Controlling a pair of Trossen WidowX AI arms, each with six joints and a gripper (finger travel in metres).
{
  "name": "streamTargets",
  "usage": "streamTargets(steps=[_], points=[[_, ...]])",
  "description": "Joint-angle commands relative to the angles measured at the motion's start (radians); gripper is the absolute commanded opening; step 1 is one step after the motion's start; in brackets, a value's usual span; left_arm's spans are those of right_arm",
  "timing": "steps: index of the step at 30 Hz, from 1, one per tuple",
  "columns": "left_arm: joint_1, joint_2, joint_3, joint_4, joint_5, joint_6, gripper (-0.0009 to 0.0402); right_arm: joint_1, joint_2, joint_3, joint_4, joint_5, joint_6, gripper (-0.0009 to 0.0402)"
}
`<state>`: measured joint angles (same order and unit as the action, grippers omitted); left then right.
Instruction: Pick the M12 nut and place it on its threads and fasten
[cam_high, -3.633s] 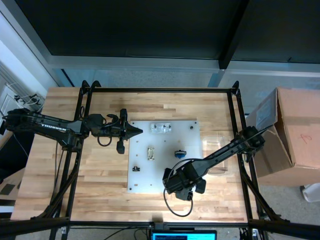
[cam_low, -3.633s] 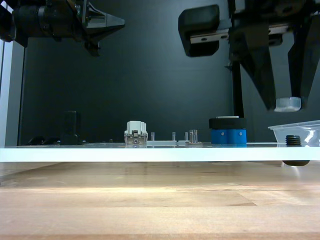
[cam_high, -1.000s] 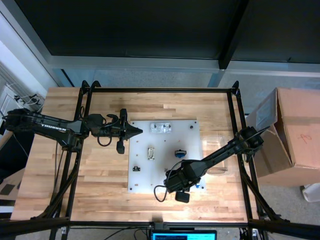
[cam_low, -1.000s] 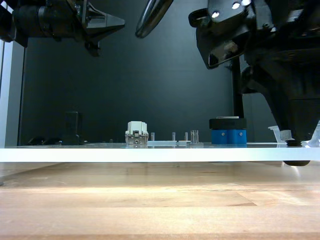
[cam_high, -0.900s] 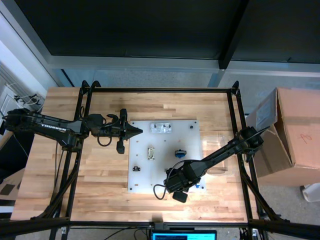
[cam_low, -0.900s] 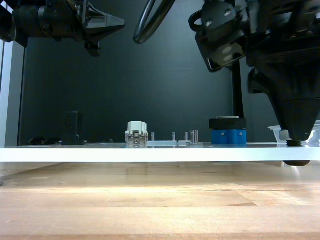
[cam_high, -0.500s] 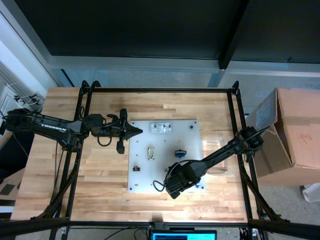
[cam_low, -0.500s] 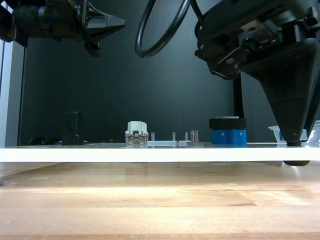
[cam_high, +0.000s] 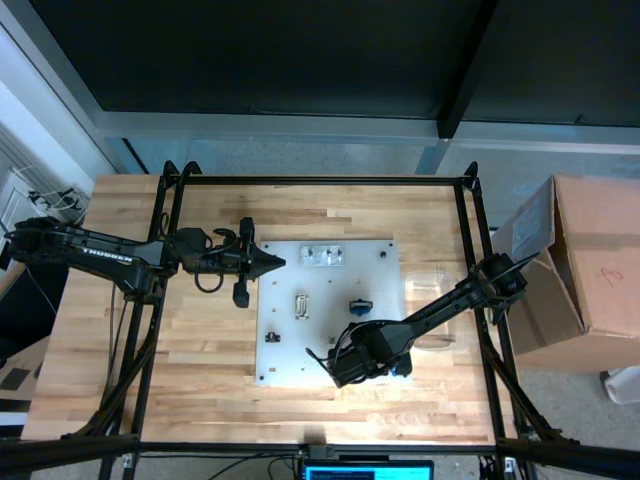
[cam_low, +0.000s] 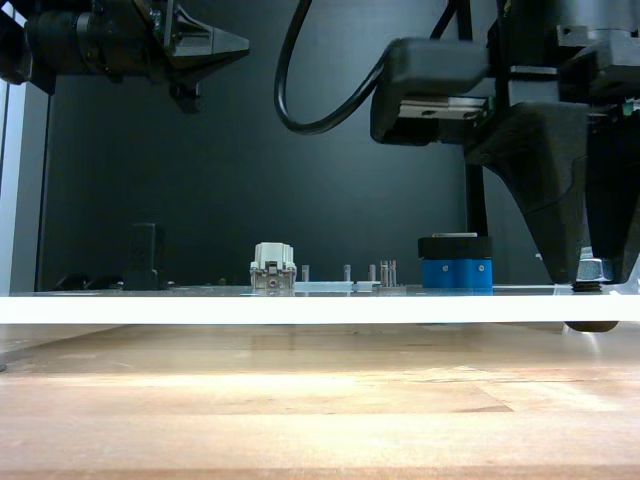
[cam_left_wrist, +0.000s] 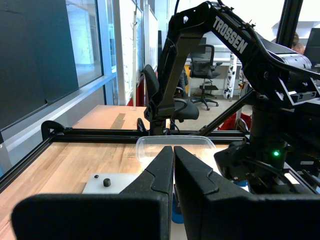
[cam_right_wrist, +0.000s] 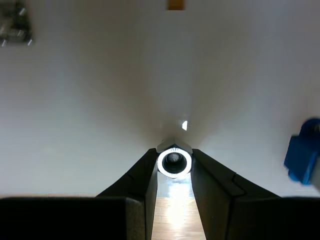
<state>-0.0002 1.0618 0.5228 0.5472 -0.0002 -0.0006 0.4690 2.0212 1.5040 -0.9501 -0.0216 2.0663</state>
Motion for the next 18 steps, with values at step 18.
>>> streamTargets(steps=[18], points=[[0.0,0.0,0.0,0.0,0.0,0.0,0.0,0.001,0.0,0.001,-0.002,0.003,1.011,0.0019]])
